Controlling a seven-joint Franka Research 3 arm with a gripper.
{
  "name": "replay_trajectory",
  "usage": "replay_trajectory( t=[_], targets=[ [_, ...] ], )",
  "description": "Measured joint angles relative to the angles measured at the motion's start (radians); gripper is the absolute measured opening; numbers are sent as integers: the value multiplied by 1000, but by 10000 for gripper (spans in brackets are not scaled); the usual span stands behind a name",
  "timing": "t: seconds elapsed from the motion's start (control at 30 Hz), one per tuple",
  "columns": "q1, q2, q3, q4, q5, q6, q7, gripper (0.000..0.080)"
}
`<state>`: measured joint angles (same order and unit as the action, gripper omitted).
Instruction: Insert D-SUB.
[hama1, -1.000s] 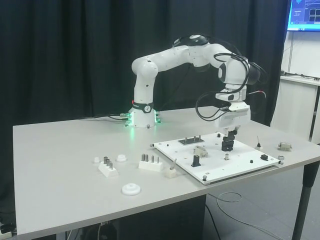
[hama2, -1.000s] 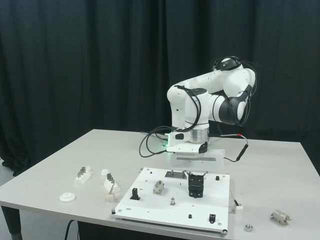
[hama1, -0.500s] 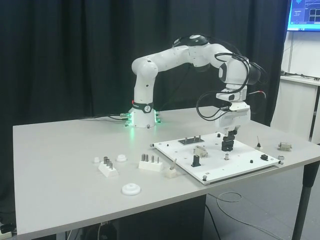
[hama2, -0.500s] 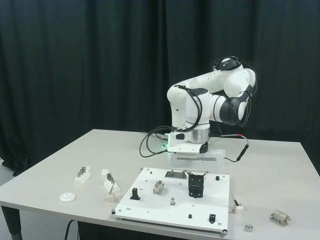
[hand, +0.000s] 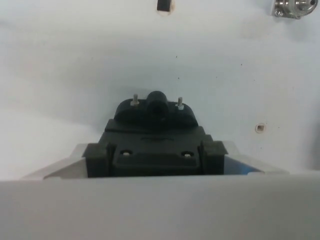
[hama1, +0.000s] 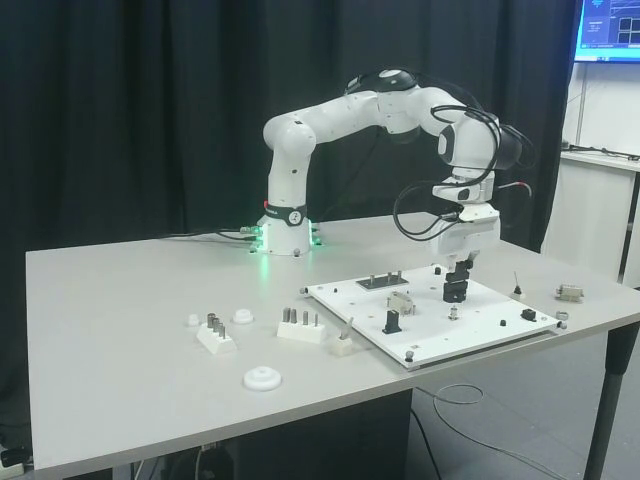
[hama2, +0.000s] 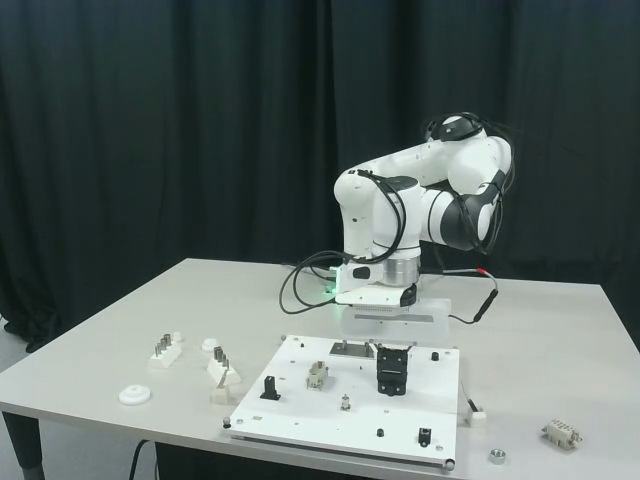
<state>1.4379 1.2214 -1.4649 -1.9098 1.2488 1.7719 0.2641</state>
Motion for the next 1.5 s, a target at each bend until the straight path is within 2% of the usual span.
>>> replay_trajectory(
  t=[1.5],
  targets=[
    [-6, 0, 0, -3, -2, 13, -5, 383]
  ],
)
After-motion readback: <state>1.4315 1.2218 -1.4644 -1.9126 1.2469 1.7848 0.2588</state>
